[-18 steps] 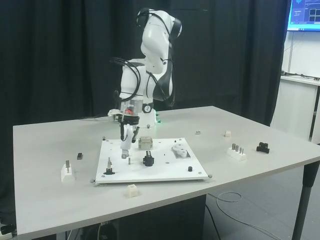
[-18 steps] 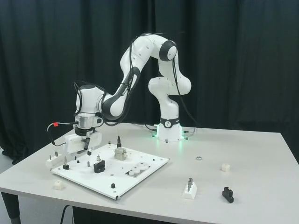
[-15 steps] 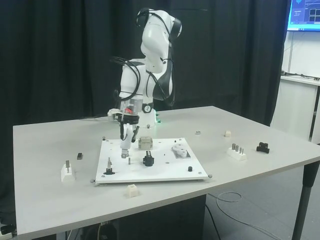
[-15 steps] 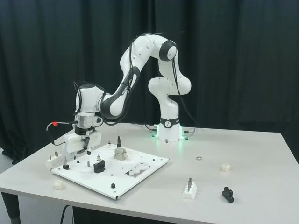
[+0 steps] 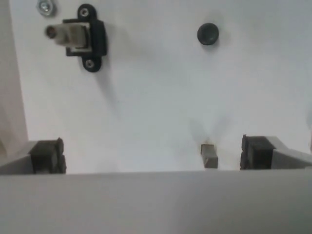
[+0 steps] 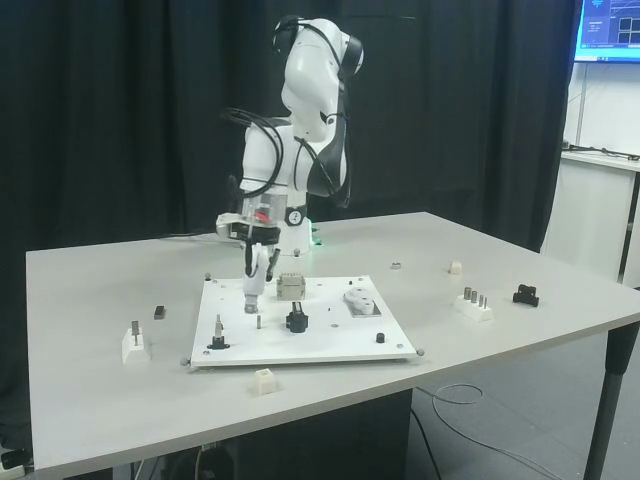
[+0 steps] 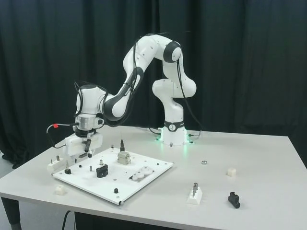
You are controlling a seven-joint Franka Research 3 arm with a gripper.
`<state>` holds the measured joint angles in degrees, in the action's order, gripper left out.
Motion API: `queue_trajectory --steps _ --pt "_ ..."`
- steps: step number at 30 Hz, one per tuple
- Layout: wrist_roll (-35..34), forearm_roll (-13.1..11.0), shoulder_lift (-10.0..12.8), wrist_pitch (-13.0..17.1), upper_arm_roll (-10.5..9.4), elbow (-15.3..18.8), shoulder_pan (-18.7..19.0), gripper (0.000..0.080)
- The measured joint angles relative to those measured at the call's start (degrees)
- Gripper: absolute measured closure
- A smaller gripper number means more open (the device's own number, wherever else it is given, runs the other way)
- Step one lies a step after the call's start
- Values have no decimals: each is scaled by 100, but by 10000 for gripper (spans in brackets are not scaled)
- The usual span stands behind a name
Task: Pick round peg 4.
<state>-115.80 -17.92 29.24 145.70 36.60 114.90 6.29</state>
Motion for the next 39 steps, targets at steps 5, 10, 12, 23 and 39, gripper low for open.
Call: queue_trajectory --steps 5,10,12,23,39 --pt "52 100 -18 -23 0 -56 2 3" --pt "67 216 -47 -81 7 -111 -6 3" --pt "67 281 -56 -116 19 -139 -7 3" --pt "159 519 -64 -250 67 -313 -17 3" --pt "1712 637 -98 -386 -56 -549 -16 3"
